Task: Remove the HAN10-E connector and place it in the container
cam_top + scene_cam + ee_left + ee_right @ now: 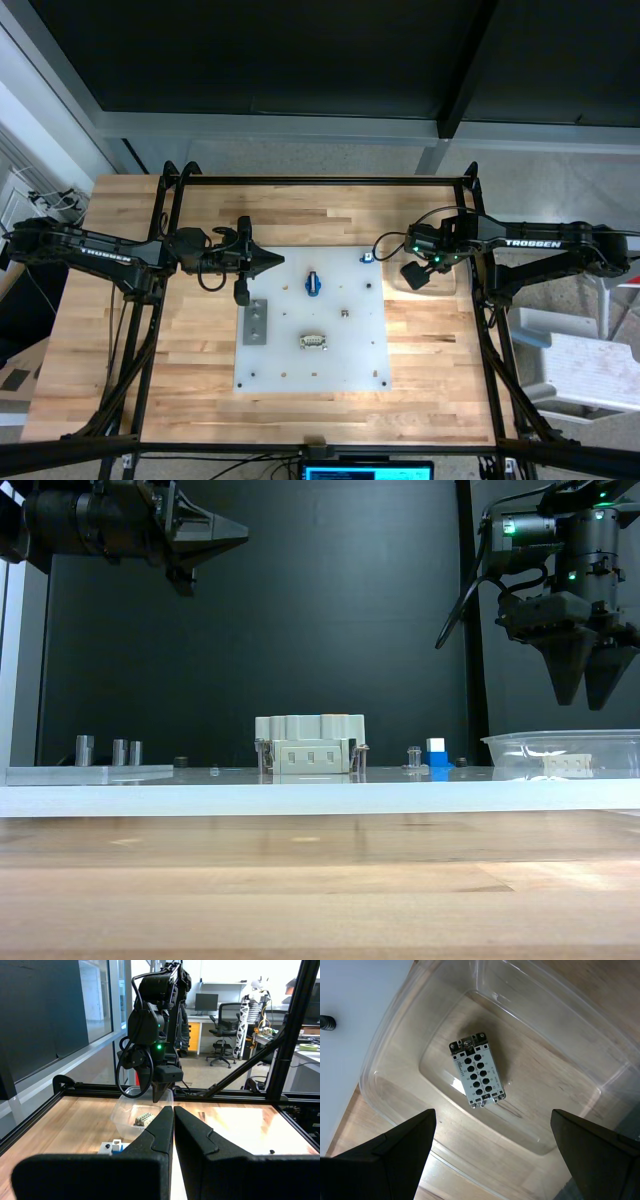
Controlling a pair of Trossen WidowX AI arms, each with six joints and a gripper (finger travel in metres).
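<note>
A large white square plate [350,365] on the wooden table [430,385] carries a blue knob [313,284], a flat grey two-hole metal block [257,323] and a light-grey housing [313,341]. The light-grey HAN10-E connector [476,1076] is seen inside the shallow see-through container [380,1055], below the spread right tool [583,702]; the left tool [173,1110] is pressed together above the plate's far-left corner. "TROSSEN" is printed on the left arm [95,253] and right arm [530,243].
</note>
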